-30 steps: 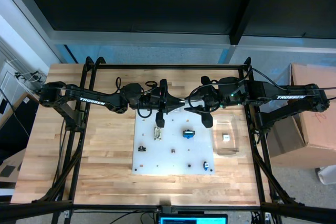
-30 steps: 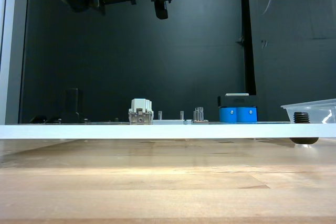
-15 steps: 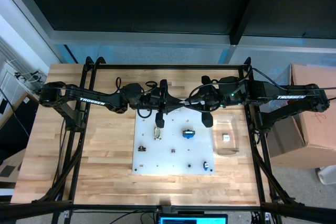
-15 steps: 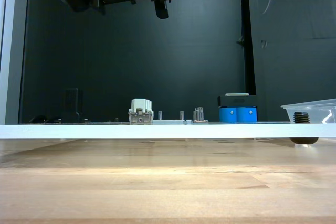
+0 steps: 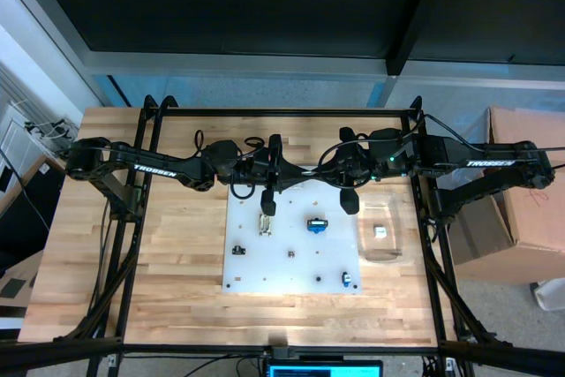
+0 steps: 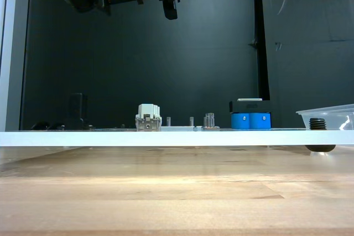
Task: Pick the RJ45 connector and install on the taskboard
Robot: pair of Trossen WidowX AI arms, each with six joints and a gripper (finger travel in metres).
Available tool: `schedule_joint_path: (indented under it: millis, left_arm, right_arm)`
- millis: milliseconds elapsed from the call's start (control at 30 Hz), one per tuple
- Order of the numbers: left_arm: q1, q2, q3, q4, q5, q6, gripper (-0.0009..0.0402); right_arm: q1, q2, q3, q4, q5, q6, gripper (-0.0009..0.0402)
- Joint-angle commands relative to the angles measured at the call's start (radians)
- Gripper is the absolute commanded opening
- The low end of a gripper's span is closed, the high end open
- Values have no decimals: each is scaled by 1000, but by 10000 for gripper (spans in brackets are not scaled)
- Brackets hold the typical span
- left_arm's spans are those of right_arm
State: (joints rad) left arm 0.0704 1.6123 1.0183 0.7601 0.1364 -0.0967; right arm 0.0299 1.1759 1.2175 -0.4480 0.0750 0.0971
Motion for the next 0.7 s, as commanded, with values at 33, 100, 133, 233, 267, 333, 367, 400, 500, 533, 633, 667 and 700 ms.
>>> schedule_joint_path:
  millis: [33, 100, 133, 233, 267, 333, 367, 400, 500, 533, 633, 667, 700]
  left_arm:
    - [0, 0, 0, 0, -6, -3, 19]
    - [0, 0, 0, 0, -10, -3, 35]
    - [0, 0, 0, 0, -10, -3, 47]
    - [0, 0, 0, -3, -45, -7, 90]
    - [1, 0, 0, -3, -57, -10, 104]
    - [2, 0, 0, -5, -58, -10, 130]
    - [2, 0, 0, -7, -58, -10, 141]
    - [2, 0, 0, -8, -58, -10, 150]
    - [3, 0, 0, -23, -55, -10, 171]
    - [3, 0, 0, -27, -49, -10, 176]
    - [2, 0, 0, -37, -46, -11, 182]
    - [2, 0, 0, -42, -46, -11, 182]
    - [2, -1, 0, -52, -46, -11, 181]
  right_arm:
    - [0, 2, 0, -6, 2, -1, 3]
    - [0, 2, 0, -6, 1, -1, -1]
    - [0, -2, 0, -6, 2, -1, -1]
    - [0, -10, 0, -7, 2, -2, 0]
    - [0, -12, 0, -7, 2, -2, 0]
    - [0, -21, 0, -12, 2, -2, 0]
    - [0, -24, 0, -18, 2, -2, 0]
    - [0, -29, 0, -23, 2, -2, 0]
    - [0, -44, 0, -42, 3, -2, 0]
    - [0, -49, 0, -51, 3, -2, 0]
    - [0, -63, 0, -101, 3, 0, 0]
    - [0, -66, 0, -124, 2, 1, 0]
    - [0, -68, 0, -151, 2, 5, 0]
